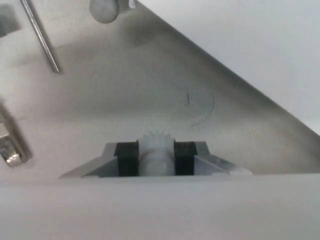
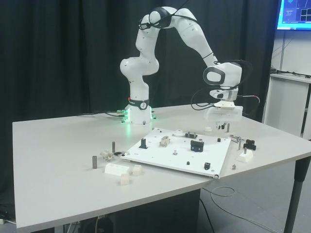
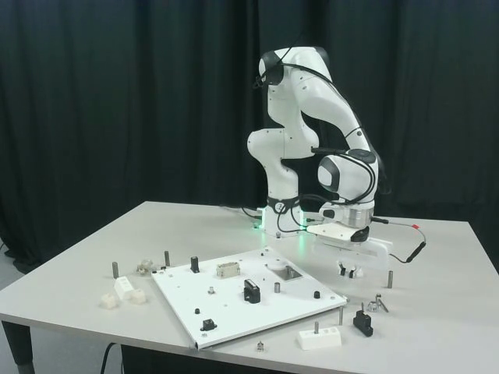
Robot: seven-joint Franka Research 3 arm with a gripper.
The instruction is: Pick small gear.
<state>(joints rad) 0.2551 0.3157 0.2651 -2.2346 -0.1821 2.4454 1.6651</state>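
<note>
Above grey table (image 2: 58, 145), black curtains (image 2: 63, 53).

One arm (image 3: 312, 101), one white board (image 3: 242, 300), one small gear (image 1: 153, 142), three white blocks (image 2: 124, 172)

White arm (image 2: 194, 43) over a grey table (image 2: 58, 145) — white board (image 2: 182, 158) with small black parts.

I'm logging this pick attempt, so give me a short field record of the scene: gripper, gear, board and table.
gripper: white two-finger gripper, shut on the gear, above the table beside the board
gear: small white toothed plastic gear, held between the black finger pads
board: white flat assembly board carrying small black parts
table: grey table, white blocks near the board
</note>
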